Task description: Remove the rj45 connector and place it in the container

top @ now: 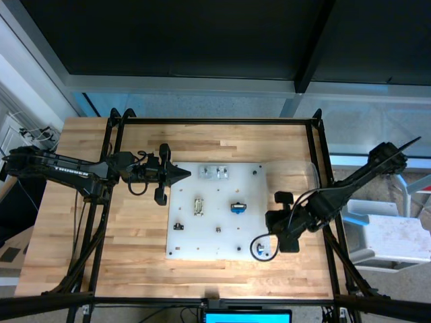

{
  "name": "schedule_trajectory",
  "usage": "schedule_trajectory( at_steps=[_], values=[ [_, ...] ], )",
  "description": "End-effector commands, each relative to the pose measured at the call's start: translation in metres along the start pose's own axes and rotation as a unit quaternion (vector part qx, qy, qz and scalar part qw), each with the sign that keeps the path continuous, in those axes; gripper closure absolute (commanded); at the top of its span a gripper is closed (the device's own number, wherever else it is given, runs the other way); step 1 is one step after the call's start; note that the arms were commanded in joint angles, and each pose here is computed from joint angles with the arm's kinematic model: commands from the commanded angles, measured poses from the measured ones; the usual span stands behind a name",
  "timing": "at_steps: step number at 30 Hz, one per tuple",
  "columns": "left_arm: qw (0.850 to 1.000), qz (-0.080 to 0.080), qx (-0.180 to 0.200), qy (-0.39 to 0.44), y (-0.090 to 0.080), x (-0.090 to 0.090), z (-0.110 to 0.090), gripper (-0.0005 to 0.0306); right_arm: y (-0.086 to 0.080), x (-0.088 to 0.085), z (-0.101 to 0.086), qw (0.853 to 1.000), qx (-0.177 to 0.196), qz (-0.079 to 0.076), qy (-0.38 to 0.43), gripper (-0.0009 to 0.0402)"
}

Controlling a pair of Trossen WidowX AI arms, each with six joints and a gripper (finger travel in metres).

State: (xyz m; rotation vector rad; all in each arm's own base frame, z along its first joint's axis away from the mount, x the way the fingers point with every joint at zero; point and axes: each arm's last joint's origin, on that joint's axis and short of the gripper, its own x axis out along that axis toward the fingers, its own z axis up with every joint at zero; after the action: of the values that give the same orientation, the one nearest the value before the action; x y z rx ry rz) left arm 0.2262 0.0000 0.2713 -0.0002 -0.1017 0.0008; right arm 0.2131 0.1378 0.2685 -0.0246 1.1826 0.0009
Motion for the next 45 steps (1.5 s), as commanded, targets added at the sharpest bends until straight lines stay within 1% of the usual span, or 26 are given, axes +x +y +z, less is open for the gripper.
schedule_trajectory(
  at_steps=[1,3,8,10,15,19,20,23,29,32,33,37,42,45],
  values=[
    [1.000,0.000,0.000,0.000,0.000,0.000,0.000,0.0300,0.011,-0.001,0.006,1.000,-0.006,0.008,0.003,0.0393],
    [1.000,0.000,0.000,0.000,0.000,0.000,0.000,0.0300,0.016,-0.001,0.009,1.000,-0.003,0.008,0.005,0.0393],
    [1.000,0.000,0.000,0.000,0.000,0.000,0.000,0.0300,0.027,0.000,0.012,1.000,0.003,0.023,0.021,0.0393],
    [1.000,0.000,0.000,0.000,0.000,0.000,0.000,0.0300,0.033,0.000,0.011,0.999,0.006,0.024,0.031,0.0393],
    [1.000,0.000,0.000,0.000,0.000,0.000,0.000,0.0300,0.047,0.004,0.014,0.999,-0.002,0.025,0.037,0.0393],
    [1.000,0.000,0.000,0.000,0.000,0.000,0.000,0.0300,0.054,0.007,0.017,0.999,-0.004,0.031,0.036,0.0380],
    [1.000,0.000,0.000,0.000,0.000,0.000,0.000,0.0300,0.055,0.007,0.018,0.999,-0.004,0.030,0.033,0.0372],
    [1.000,0.000,0.000,0.000,0.000,0.000,0.000,0.0300,0.058,0.010,0.021,0.999,-0.004,0.018,0.030,0.0337],
    [1.000,0.000,0.000,0.000,0.000,0.000,0.000,0.0300,0.061,0.018,0.021,0.999,0.000,0.009,0.038,0.0261],
    [1.000,0.000,0.000,0.000,0.000,0.000,0.000,0.0300,0.062,0.019,0.021,0.999,0.000,0.007,0.037,0.0237],
    [1.000,0.000,0.000,0.000,0.000,0.000,0.000,0.0300,0.062,0.019,0.021,0.999,0.000,0.002,0.034,0.0232],
    [1.000,0.000,0.000,0.000,0.000,0.000,0.000,0.0300,0.061,0.021,0.020,0.999,0.000,0.001,0.033,0.0223],
    [1.000,0.000,0.000,0.000,0.000,0.000,0.000,0.0300,0.062,0.031,0.017,1.000,0.003,0.007,0.023,0.0218],
    [1.000,0.000,0.000,0.000,0.000,0.000,0.000,0.0300,0.062,0.036,0.015,1.000,0.004,0.000,0.012,0.0212]
  ],
)
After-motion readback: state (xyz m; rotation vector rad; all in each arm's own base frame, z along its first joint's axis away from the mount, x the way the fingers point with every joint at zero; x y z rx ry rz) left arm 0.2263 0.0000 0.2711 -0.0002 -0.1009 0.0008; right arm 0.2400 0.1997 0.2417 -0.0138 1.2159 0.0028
